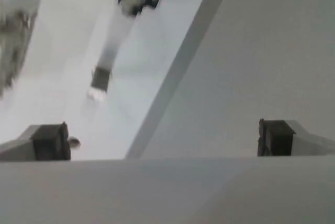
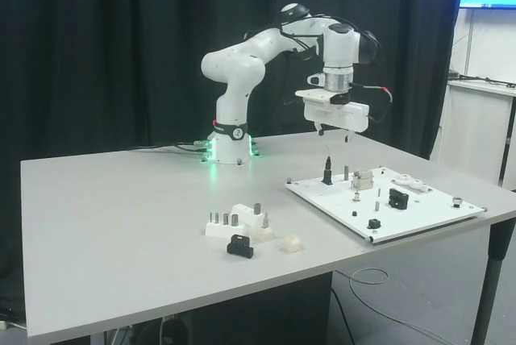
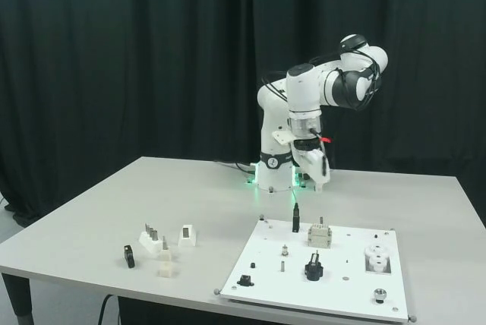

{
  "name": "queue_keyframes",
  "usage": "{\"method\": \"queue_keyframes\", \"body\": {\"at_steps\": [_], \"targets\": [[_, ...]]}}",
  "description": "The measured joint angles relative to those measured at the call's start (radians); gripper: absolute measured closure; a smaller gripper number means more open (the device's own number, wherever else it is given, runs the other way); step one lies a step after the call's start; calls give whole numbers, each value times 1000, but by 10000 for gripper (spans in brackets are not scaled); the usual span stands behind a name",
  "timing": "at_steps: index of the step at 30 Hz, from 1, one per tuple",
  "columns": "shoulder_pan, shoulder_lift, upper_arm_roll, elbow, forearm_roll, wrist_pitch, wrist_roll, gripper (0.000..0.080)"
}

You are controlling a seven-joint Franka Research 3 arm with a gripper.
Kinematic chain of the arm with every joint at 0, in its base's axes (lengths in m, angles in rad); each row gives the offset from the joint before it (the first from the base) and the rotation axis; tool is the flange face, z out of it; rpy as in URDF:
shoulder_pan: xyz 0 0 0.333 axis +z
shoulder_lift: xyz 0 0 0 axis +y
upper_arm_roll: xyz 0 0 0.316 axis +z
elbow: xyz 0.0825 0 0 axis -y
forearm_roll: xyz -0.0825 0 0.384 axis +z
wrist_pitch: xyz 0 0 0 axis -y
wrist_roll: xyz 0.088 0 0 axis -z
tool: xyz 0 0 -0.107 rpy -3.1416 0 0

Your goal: Insert square peg 3.

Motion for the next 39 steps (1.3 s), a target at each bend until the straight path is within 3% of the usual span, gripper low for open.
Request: {"method": "queue_keyframes", "body": {"at_steps": [5,9,13,18,23,33,39], "targets": [[25,0,13,10,7,-10,-91,3],[48,0,28,30,9,-7,-262,3],[66,1,47,59,9,17,-448,3],[81,2,77,93,9,64,-591,3],[83,2,111,121,14,111,-676,3],[67,1,197,147,63,237,-769,3],[54,1,230,148,79,276,-818,3]]}}
